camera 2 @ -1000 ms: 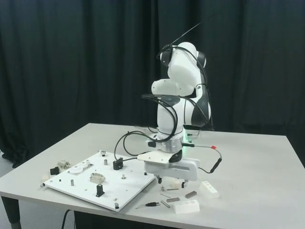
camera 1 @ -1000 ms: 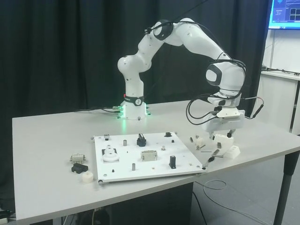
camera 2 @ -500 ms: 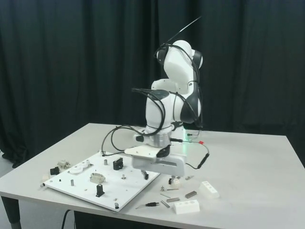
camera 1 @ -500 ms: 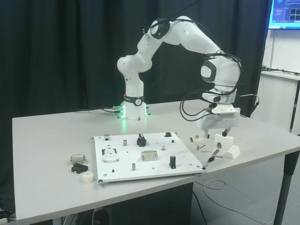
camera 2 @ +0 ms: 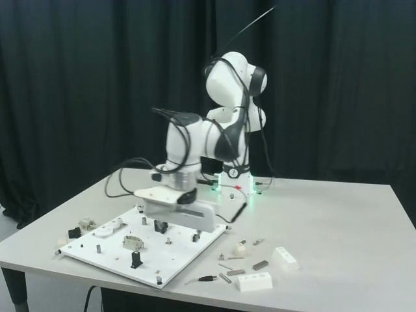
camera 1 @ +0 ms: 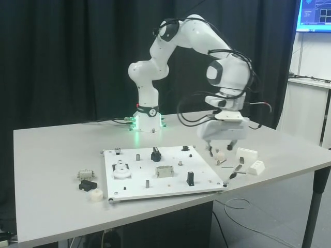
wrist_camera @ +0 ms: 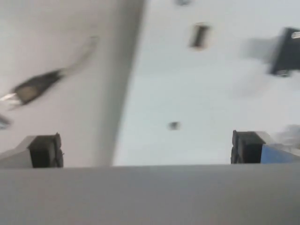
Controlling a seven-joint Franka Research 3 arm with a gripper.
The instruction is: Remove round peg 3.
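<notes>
- Hovering my gripper (camera 1: pixel 219 150) over the white board (camera 1: pixel 135 181) edge, fingers spread wide, nothing held.
- Judging round peg 3 among upright grey pegs (camera 1: pixel 147 183); which one, I cannot tell.
- Centre both fingers before descending.

Even, bright light falls from overhead onto the table (camera 1: pixel 51 155), and the shadows under the white board (camera 1: pixel 160 181) and the small parts are soft and short. Black curtains (camera 2: pixel 78 84) behind swallow the light, with no glare on them. A green glow shows at the arm's base (camera 1: pixel 135 121). The wrist view is smeared by motion blur, every edge streaked and nothing crisp.
</notes>
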